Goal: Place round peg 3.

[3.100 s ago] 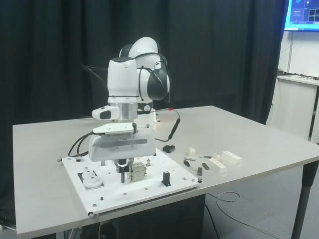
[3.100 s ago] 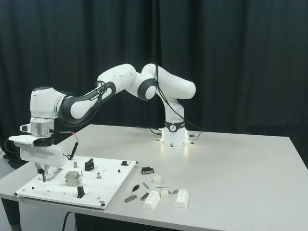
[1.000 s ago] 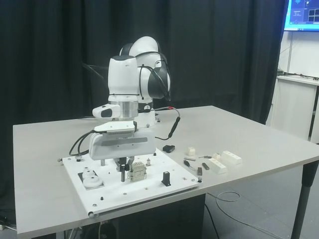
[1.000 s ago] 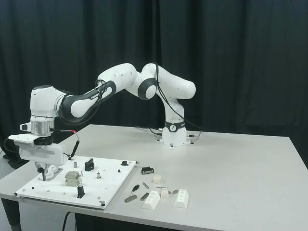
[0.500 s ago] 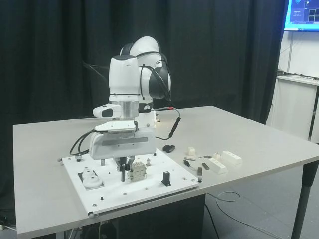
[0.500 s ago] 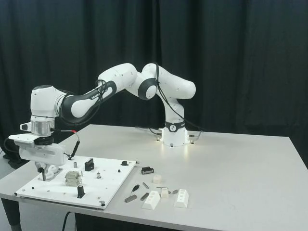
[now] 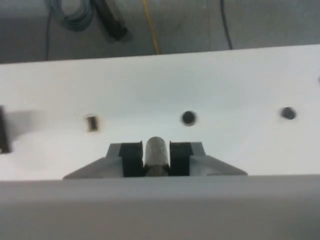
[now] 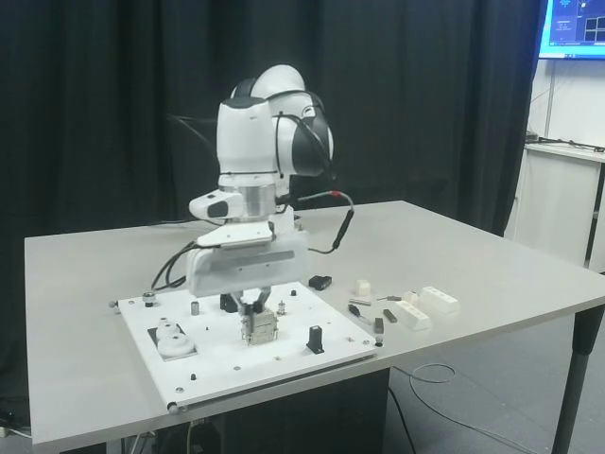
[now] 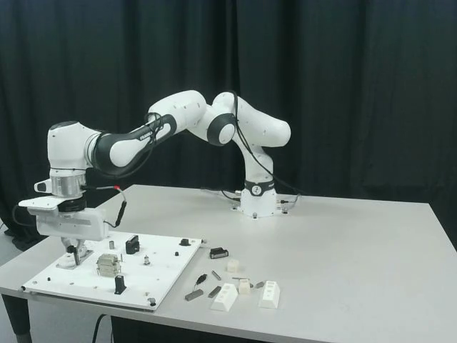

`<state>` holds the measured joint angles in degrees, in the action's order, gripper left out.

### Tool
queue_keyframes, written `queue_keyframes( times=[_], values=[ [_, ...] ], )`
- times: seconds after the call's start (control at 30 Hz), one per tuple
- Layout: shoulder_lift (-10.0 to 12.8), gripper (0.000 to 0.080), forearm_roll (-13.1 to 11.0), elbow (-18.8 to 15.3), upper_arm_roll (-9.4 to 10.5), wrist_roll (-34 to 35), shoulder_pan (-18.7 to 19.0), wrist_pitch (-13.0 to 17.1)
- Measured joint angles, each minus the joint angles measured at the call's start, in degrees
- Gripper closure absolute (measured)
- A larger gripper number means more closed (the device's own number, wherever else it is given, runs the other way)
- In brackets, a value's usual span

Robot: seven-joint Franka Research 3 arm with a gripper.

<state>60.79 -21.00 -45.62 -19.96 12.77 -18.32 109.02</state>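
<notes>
"Where was the peg [image 7: 156,152]?"

"It was pinched between the two black fingers [image 7: 131,157] of the gripper [image 7: 156,161]; it stood straight up and down, above the white board [image 7: 240,85], not touching it."

"Why hold it straight like that?"

"I think so it could slide down into a round hole; a tilted peg would catch on the edge."

"Which hole?"

"A small dark round hole [image 7: 188,118] lay near the peg, a bit off to one side; another dark spot [image 7: 288,113] sat farther away; I could not tell which one was meant."

"Was anything in the way?"

"In the first room view the gripper [image 8: 251,305] hung just over a small grey block [image 8: 257,330] on the board [image 8: 284,364]; it might bump that if it went straight down."

"So the job was not done?"

"Not yet; the peg was up in the air."
</notes>
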Motion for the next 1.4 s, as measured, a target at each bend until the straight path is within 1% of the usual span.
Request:
queue_keyframes(
  times=[0.2,0.4,0.7,0.83,1.03,1.27,1.4],
  values=[
    [-1.5,0.0694,-0.7,0.0,0.0,0.0,1.1,-4.2],
    [-2.7,0.0694,-0.8,-0.2,0.0,0.0,2.9,-8.2],
    [-3.6,0.0694,-0.8,-0.6,-0.04,0.0,6.5,-12.7],
    [-3.7,0.0694,-0.8,-0.7,-0.07,-0.8,8.3,-14.0],
    [-3.7,0.0694,-0.7,-1.1,-0.36,-3.9,11.2,-14.8],
    [-3.7,0.0694,-0.6,-2.8,-2.91,-3.9,15.4,-14.8],
    [-3.7,0.0694,-0.5,-3.9,-3.66,-3.9,17.4,-14.8]
  ],
)
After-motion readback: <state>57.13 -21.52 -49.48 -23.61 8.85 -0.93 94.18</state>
